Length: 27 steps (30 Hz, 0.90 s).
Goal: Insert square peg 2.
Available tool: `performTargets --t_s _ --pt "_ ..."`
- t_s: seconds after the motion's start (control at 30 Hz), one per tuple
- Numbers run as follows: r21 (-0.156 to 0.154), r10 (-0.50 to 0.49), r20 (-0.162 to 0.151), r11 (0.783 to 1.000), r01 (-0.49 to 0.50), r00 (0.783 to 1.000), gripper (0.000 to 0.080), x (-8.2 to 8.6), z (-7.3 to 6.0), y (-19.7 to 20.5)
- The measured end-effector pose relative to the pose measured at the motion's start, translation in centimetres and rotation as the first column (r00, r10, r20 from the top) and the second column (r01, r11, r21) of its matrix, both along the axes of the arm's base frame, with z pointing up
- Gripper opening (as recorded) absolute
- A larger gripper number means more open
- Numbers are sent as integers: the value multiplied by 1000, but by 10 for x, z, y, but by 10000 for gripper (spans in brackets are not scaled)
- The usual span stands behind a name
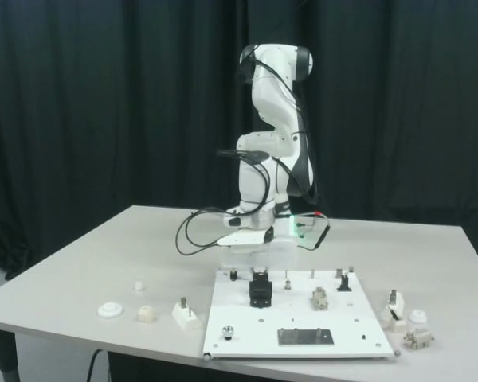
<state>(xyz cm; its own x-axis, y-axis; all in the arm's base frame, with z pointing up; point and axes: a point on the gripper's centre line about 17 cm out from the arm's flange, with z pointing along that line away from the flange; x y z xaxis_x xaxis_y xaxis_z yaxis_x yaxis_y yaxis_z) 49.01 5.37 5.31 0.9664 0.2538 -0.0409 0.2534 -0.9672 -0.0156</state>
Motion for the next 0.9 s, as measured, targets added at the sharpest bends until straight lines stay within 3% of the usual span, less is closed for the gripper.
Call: performTargets --t_s 0.9 --pt "1 -2 -10 1000 2 1000 75 -2 -3 0"
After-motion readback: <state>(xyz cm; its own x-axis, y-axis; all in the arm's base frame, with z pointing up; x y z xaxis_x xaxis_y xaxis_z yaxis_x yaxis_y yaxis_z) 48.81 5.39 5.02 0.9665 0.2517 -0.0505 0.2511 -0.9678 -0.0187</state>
